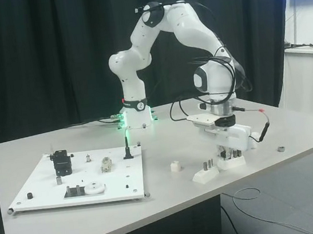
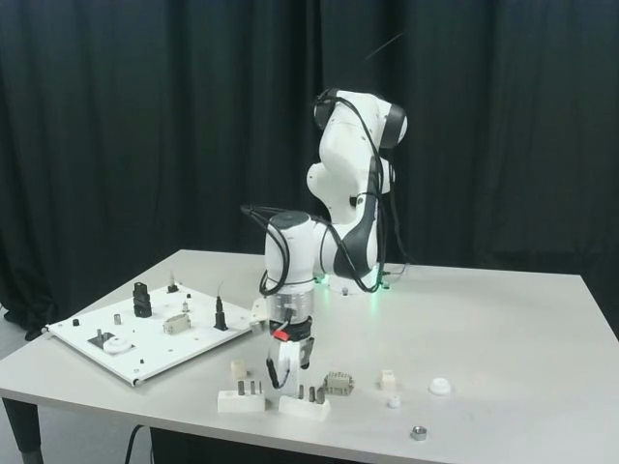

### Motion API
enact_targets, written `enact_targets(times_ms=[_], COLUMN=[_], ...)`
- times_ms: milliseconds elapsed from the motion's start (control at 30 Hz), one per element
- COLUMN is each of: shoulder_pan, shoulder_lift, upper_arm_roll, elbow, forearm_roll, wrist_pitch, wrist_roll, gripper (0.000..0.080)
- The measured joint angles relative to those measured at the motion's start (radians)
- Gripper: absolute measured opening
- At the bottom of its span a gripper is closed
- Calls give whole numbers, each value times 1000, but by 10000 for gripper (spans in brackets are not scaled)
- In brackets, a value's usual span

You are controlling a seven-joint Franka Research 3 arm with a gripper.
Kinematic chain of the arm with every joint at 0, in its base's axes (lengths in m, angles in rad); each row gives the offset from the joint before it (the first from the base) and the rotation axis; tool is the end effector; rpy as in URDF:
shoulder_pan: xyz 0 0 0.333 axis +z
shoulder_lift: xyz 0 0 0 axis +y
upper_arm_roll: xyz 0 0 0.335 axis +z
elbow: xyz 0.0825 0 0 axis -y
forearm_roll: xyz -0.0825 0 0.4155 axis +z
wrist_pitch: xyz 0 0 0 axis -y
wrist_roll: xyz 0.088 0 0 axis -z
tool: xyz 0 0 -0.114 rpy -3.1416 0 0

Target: Pick square peg 1.

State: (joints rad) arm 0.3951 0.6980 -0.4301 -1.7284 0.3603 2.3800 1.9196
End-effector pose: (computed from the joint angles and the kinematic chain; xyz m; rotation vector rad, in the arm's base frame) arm 0.7046 0.0076 0.1961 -1.5266 2.7247 -0.0577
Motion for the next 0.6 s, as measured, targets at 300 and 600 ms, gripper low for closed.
enact_targets(times_ms=[300, 600], shoulder_pan=[-10, -11], shoulder_lift=[-21, -57], upper_arm_roll=[-2, -10], elbow=[16, 18], forearm_roll=[-21, -37], wrist_pitch=[-33, -89], wrist_roll=[0, 0], gripper=[35, 34])
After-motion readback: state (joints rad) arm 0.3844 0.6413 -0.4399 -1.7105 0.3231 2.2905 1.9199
